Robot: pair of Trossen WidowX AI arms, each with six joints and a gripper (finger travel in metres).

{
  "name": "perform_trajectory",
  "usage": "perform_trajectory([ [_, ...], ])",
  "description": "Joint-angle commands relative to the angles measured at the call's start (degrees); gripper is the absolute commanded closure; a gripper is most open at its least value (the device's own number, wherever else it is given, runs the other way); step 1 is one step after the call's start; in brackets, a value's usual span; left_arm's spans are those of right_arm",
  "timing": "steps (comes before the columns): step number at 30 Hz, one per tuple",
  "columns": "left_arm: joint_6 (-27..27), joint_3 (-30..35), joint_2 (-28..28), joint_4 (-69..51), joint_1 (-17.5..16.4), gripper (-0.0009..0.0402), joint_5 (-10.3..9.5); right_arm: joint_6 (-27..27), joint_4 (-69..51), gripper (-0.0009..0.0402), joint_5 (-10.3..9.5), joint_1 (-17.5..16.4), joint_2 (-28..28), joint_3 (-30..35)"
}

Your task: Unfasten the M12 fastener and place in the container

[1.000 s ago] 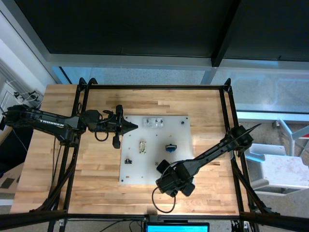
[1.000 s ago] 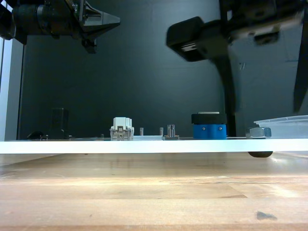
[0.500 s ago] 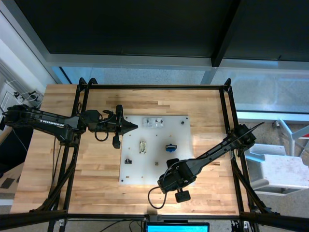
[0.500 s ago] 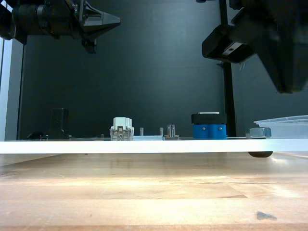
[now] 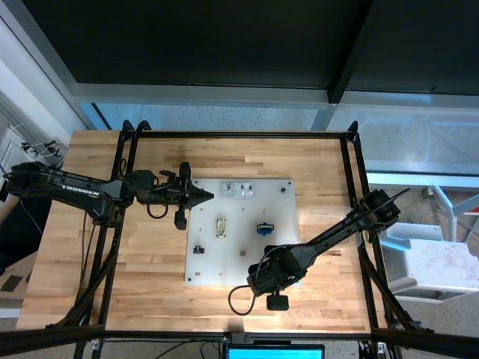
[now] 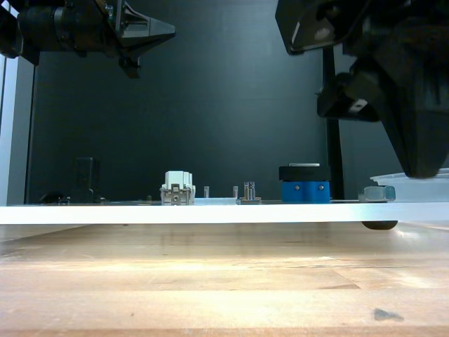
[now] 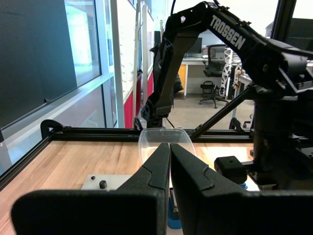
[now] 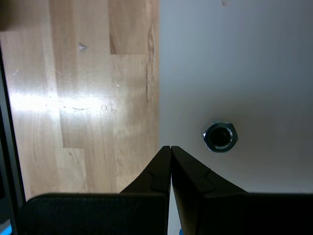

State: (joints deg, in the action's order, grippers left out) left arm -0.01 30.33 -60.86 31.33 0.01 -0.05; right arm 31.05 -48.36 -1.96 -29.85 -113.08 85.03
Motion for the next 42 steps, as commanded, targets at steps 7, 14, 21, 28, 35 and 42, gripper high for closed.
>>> perform_trajectory([
  [7, 0.0, 0.0, 0.0, 0.0, 0.0, 0.0393, 0.02, 0.1, 2.8, 0.0394, 1.09, 0.6, 0.6, -2.6],
  [14, 0.0, 0.0, 0.0, 0.0, 0.0, 0.0393, 0.02, 0.2, 1.9, 0.0394, 2.40, 1.0, 0.6, -2.8],
  [21, 0.0, 0.0, 0.0, 0.0, 0.0, 0.0393, 0.02, 0.0, 0.8, 0.0394, 3.06, 1.0, 0.6, -2.9],
  [28, 0.0, 0.0, 0.0, 0.0, 0.0, 0.0393, 0.02, 0.1, 0.9, 0.0393, 3.45, 1.0, 0.6, -2.9],
  [35, 0.0, 0.0, 0.0, 0.0, 0.0, 0.0393, 0.02, 0.0, -1.9, 0.0394, 12.41, 1.0, 0.6, -2.4],
  [42, 0.0, 0.0, 0.0, 0.0, 0.0, 0.0393, 0.02, 3.0, -10.2, 0.0393, 25.77, 0.8, 1.1, 0.9],
])
